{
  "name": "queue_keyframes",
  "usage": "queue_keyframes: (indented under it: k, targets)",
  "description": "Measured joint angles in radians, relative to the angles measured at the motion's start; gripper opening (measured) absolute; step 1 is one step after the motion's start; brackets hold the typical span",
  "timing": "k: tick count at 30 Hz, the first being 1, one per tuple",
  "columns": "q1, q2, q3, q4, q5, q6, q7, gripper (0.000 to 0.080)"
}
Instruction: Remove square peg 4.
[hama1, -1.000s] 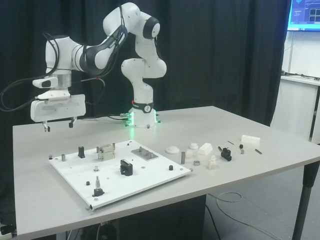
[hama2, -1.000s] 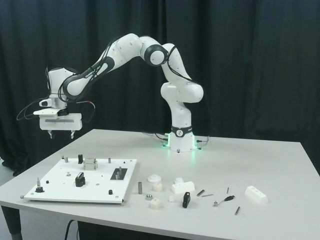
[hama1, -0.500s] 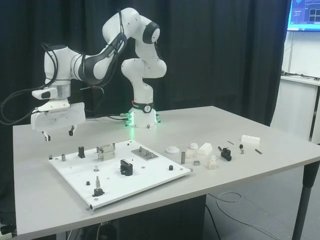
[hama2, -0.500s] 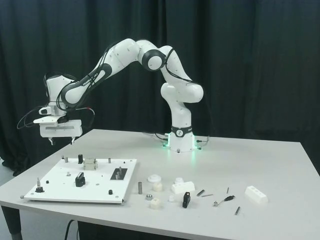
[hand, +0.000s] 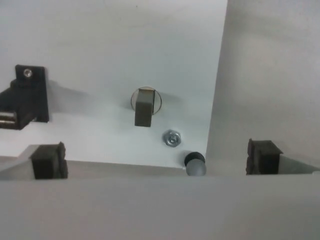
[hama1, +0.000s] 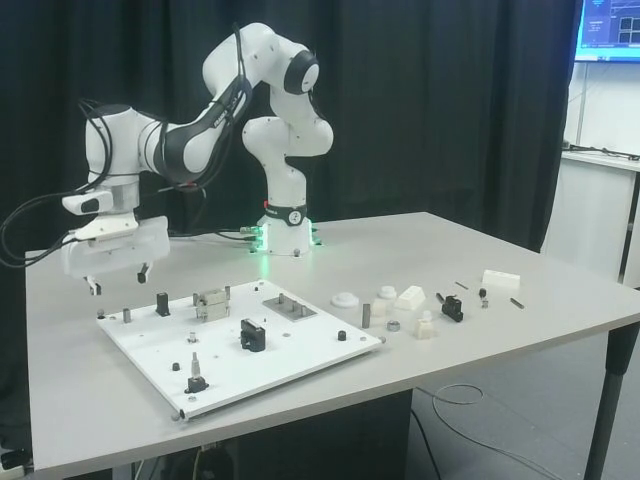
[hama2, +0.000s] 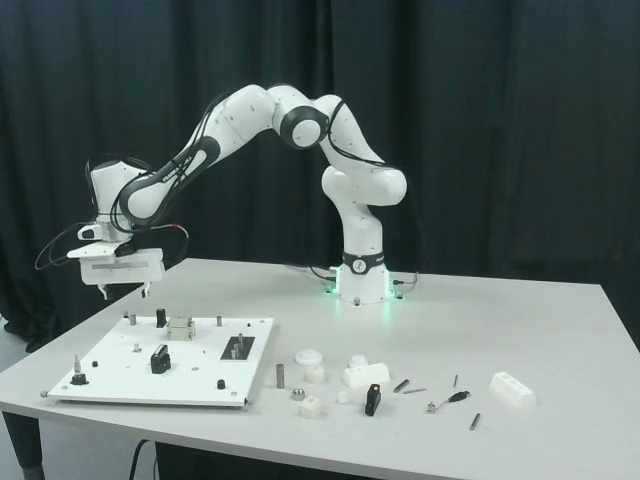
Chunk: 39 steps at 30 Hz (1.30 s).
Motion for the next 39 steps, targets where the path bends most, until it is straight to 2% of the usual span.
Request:
queue_keyframes:
  k: [23, 39]
  targets:
    - [-0.006, 0.051, 0.001, 0.004, 0.101, 0.038, 0.003, 0.08]
    - [-0.006, 0.073, 0.005, 0.004, 0.123, 0.06, 0.004, 0.08]
